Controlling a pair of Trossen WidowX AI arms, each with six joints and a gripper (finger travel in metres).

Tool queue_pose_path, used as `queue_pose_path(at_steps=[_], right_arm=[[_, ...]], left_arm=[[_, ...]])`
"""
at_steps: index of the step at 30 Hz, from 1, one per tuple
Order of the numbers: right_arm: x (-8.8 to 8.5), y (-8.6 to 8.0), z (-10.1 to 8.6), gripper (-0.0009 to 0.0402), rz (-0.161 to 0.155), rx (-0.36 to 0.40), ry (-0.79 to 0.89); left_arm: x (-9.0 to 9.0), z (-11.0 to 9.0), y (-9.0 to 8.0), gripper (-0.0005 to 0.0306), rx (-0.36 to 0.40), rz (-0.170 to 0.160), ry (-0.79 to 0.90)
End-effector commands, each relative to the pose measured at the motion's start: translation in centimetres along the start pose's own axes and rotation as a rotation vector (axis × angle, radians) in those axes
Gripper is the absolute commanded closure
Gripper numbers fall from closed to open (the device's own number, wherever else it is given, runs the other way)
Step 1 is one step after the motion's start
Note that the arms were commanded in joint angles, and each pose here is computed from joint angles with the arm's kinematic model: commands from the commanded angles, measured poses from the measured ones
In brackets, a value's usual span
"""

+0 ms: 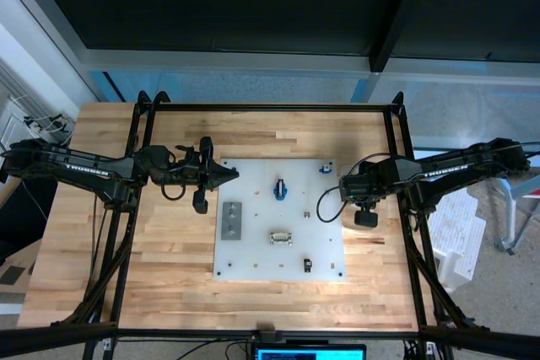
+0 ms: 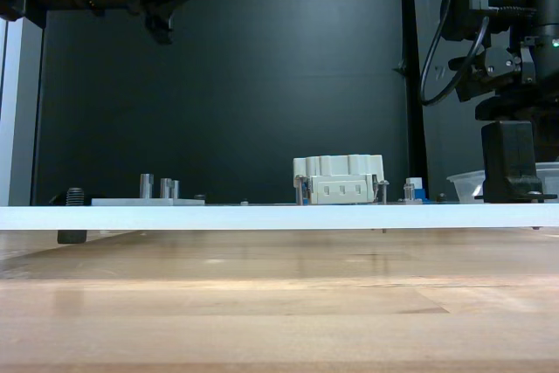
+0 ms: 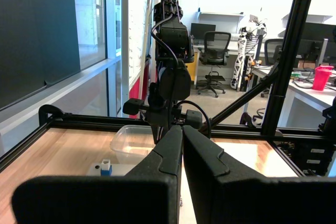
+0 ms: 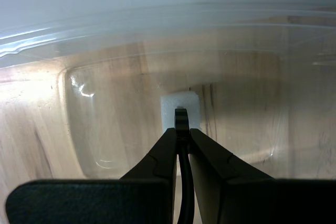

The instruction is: Pick the USB connector and install on taskboard

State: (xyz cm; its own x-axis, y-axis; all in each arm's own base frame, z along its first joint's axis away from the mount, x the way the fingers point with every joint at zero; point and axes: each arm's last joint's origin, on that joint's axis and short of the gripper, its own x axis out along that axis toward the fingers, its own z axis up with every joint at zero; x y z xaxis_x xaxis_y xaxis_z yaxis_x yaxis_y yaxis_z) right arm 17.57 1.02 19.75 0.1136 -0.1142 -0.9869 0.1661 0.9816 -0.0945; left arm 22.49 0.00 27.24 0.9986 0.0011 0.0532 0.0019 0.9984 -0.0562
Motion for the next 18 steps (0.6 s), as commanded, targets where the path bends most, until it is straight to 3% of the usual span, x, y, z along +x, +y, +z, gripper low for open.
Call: queue_pose_path(at_steps=[1,18], right_arm=[[-0.1,0.03,-0.02,0.0393,0.014,-0.002,-0.003],[-1.04,-0.08,-0.09,0.0393,0.022,-0.001,-0.015]], left_arm=[[0.0,0.0,0.0,0.03,0.0,0.0,0.0],[0.0,0.0,0.0,0.03,0.0,0.0,0.0]])
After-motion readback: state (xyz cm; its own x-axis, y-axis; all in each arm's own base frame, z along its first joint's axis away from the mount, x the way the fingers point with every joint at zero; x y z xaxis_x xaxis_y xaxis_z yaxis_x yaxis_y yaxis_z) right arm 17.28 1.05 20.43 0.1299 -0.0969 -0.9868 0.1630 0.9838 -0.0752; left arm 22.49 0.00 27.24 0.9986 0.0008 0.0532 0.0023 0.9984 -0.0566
